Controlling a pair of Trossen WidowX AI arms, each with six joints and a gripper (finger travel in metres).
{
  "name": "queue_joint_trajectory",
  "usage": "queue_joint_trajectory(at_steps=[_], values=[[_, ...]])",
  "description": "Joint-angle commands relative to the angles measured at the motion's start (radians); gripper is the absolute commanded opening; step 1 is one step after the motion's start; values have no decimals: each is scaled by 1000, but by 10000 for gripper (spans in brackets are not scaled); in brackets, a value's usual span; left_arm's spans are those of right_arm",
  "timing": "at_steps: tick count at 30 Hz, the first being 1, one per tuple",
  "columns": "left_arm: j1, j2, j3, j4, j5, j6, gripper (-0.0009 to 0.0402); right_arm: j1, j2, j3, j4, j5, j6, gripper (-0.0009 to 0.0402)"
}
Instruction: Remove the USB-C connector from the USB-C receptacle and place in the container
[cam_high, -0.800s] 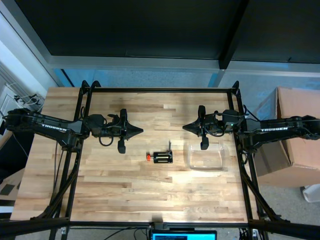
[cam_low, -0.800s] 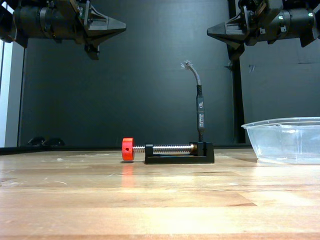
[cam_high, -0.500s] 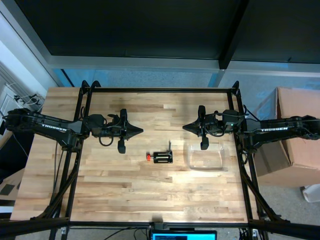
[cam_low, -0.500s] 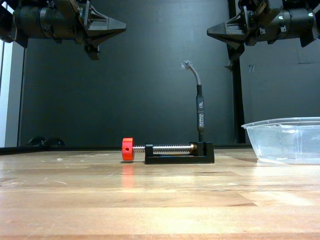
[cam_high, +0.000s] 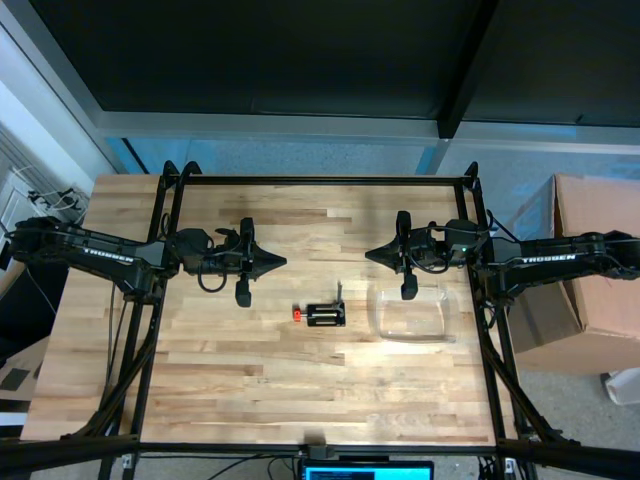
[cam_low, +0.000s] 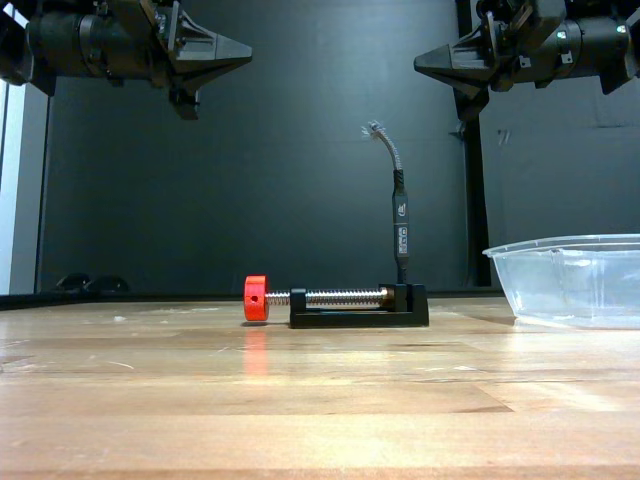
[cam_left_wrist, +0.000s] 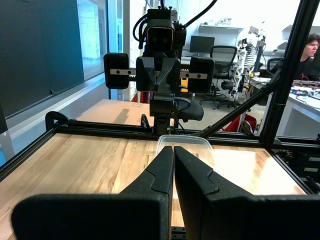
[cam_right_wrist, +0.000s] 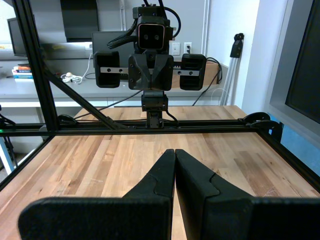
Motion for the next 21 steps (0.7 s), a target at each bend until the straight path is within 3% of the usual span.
queue_joint_trajectory(at_steps=[1,5,17,21], values=[[0,0,0,0,0,0,0,0,0,3,-3,1,17,0],[0,0,0,0,0,0,0,4,0,36,-90,1,58,0],[0,0,0,0,0,0,0,59,2,289,-694,6,87,0],[0,0,0,0,0,0,0,102,2,330,-817,73,107,0]])
